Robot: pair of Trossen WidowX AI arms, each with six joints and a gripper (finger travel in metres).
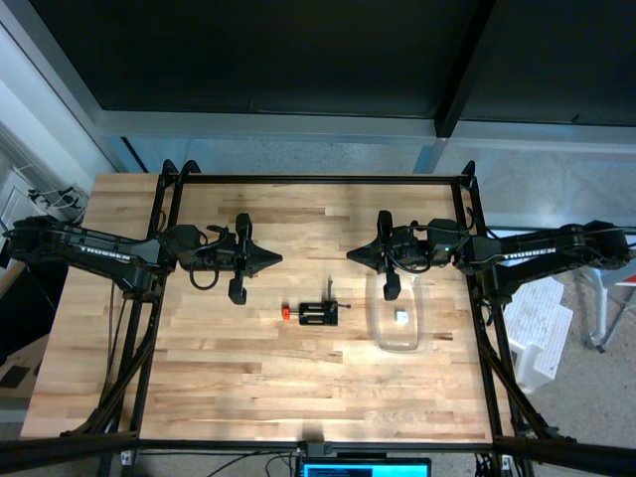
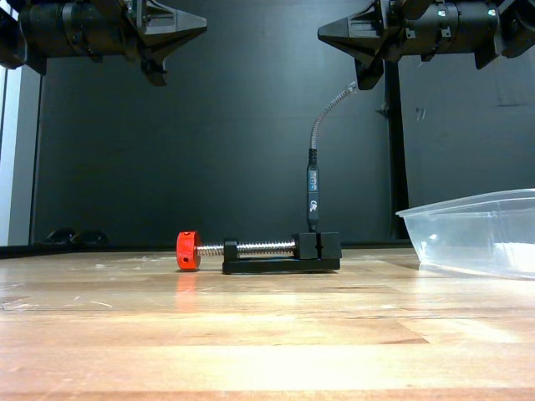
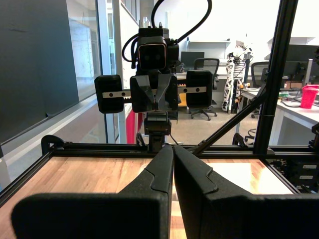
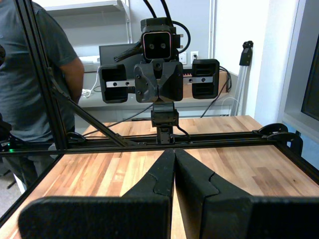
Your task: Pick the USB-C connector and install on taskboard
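Two wedges aloft: left gripper [image 1: 275,260], right [image 1: 352,255]

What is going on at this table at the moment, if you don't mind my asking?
Neither arm is handling anything. The left gripper and the right gripper hang shut above the table, tips facing each other. Between them, the connector stands upright in the black block with the red knob, so it looks plugged in. To the right, a clear tray holds a small white piece.
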